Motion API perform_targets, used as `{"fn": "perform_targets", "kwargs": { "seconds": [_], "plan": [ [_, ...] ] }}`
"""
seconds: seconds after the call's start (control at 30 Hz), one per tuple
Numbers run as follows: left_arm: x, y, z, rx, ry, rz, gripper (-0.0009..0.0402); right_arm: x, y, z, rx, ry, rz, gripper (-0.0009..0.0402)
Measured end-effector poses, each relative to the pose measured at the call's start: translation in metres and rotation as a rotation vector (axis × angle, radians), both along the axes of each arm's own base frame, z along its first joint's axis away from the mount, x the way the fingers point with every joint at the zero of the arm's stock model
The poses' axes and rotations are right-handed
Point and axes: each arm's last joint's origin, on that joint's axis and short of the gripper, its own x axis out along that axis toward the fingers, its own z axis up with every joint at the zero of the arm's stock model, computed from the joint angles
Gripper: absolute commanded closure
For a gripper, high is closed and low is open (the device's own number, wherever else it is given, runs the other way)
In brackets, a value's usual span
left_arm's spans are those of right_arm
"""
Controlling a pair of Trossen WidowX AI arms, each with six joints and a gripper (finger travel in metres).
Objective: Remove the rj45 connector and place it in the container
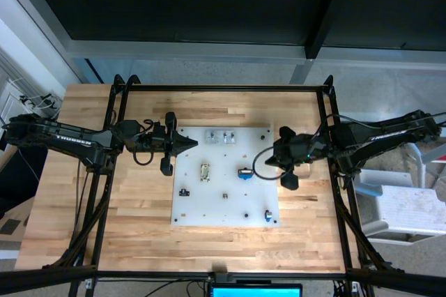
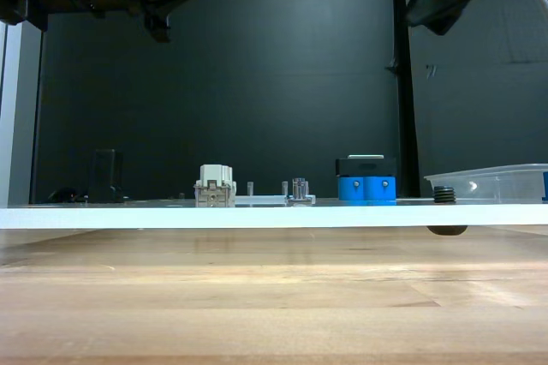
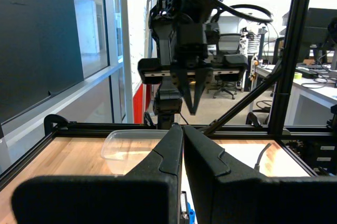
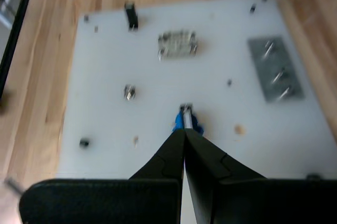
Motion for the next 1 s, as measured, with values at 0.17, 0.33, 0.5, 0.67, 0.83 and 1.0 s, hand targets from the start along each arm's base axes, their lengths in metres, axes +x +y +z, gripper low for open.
{"fn": "perform_targets", "kwargs": {
  "seconds": [0.17,0.33,0.5,0.67,0.83,1.0],
  "plan": [
    [0.000,0.000,0.000,0.000,-0.001,0.000,0.0392,0.002,0.011,0.000,0.002,0.067,0.019,0.0393],
    [0.000,0.000,0.000,0.000,0.000,0.000,0.0392,0.004,0.023,-0.003,-0.004,0.132,0.031,0.0393],
    [0.000,0.000,0.000,0.000,0.000,0.000,0.0392,0.008,0.034,-0.005,-0.014,0.177,0.048,0.0393],
    [0.000,0.000,0.000,0.000,0.000,0.000,0.0392,0.008,0.048,-0.011,-0.006,0.218,0.064,0.0393],
    [0.000,0.000,0.000,0.000,0.000,0.000,0.0392,0.003,0.058,-0.019,-0.014,0.300,0.062,0.0393],
    [0.000,0.000,0.000,0.000,-0.001,0.000,0.0392,0.003,0.070,-0.025,-0.007,0.329,0.073,0.0393]
  ]
}}
